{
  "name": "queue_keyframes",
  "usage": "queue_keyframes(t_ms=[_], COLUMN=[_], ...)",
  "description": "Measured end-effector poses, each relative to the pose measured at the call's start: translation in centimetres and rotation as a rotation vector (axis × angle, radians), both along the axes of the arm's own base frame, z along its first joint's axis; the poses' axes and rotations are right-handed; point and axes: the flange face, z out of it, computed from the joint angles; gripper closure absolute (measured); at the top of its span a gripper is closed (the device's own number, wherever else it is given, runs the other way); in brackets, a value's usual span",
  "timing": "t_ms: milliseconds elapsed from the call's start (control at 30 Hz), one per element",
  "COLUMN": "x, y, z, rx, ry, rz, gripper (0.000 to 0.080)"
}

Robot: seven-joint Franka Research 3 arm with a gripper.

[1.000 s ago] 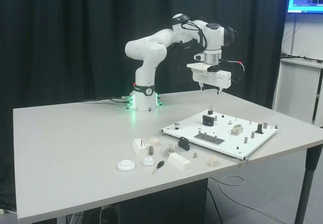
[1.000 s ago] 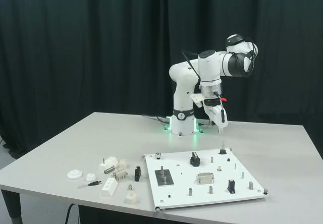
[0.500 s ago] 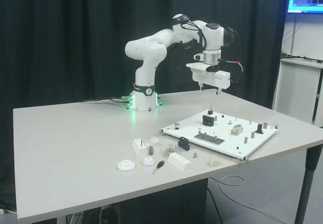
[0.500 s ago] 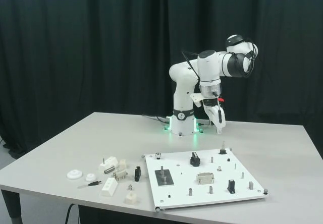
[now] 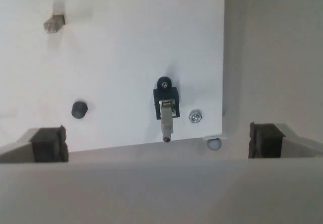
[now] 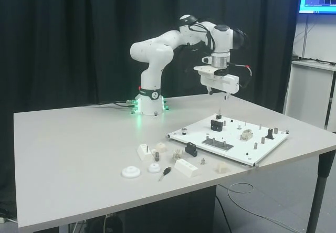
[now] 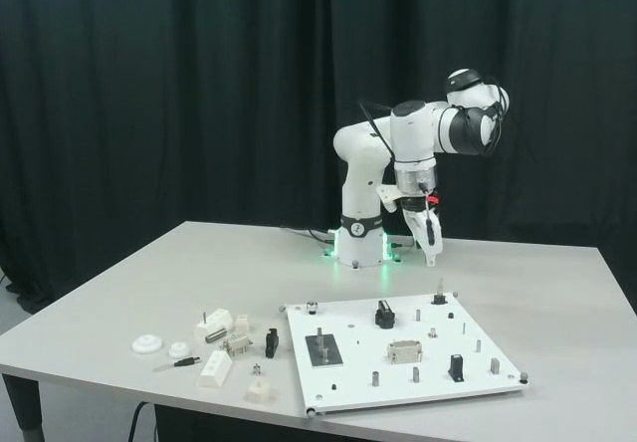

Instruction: Remove Ethernet.

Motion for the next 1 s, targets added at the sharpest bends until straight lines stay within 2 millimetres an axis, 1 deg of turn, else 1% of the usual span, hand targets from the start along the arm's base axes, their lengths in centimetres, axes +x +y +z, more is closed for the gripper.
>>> queue_keyframes(t_ms=[433, 1000], x=[-0.3, -0.5], y=[1.1, 1.7], z=[-1.8, -3.7], rx=[0.013, 0.008], ry=[0.022, 0.031], rz=[0.029, 0.044], gripper=[0.0003, 0.0003])
